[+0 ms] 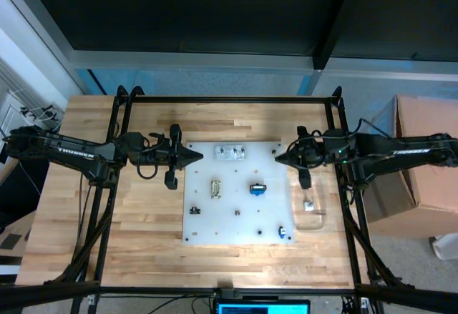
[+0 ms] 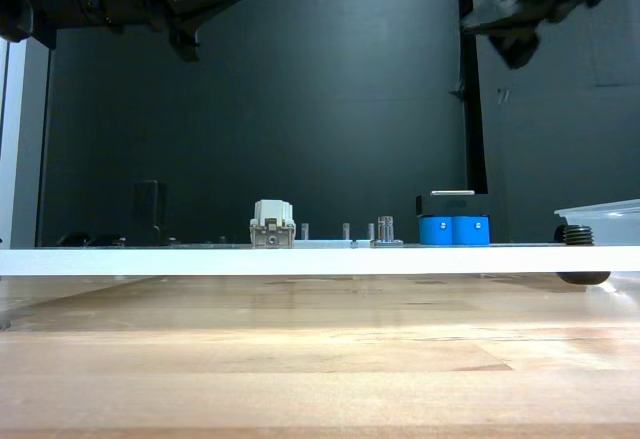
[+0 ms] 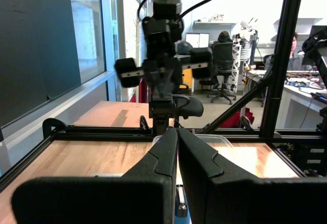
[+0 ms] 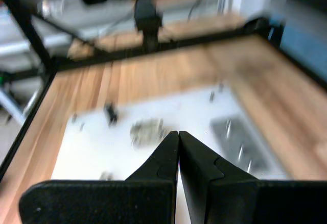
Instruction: Pick the RJ45 connector and install on the taskboard
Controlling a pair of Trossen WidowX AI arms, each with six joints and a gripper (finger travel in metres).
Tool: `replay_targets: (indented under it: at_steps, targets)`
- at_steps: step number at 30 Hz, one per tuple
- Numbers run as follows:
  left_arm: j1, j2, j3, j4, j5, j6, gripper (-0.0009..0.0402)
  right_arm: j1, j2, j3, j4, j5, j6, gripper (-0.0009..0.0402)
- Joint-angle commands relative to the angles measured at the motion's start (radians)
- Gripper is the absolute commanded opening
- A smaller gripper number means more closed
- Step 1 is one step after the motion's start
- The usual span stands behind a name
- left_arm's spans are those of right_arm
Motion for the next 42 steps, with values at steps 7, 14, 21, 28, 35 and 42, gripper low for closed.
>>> replay_targets:
  at_steps: [7, 14, 21, 28, 35, 42]
  targets:
    - [0.000, 0.000, 0.000, 0.000, 0.000, 0.000, 0.0001, 0.200, 0.032, 0.268, -0.626, 0.057, 0.185, 0.0021]
    - [0.000, 0.000, 0.000, 0.000, 0.000, 0.000, 0.0001, 0.347, 0.133, 0.404, -0.961, 0.047, 0.278, 0.0030]
    - [0.000, 0.000, 0.000, 0.000, 0.000, 0.000, 0.0001, 0.418, 0.210, 0.423, -1.095, -0.049, 0.302, 0.0100]
    - [0.000, 0.000, 0.000, 0.000, 0.000, 0.000, 0.0001, 0.424, 0.251, 0.393, -1.099, -0.056, 0.301, 0.0192]
    - [0.000, 0.000, 0.000, 0.000, 0.000, 0.000, 0.0001, 0.428, 0.282, 0.375, -1.102, -0.047, 0.284, 0.0224]
    - [0.000, 0.000, 0.000, 0.000, 0.000, 0.000, 0.0001, 0.429, 0.291, 0.348, -1.100, -0.029, 0.320, 0.0224]
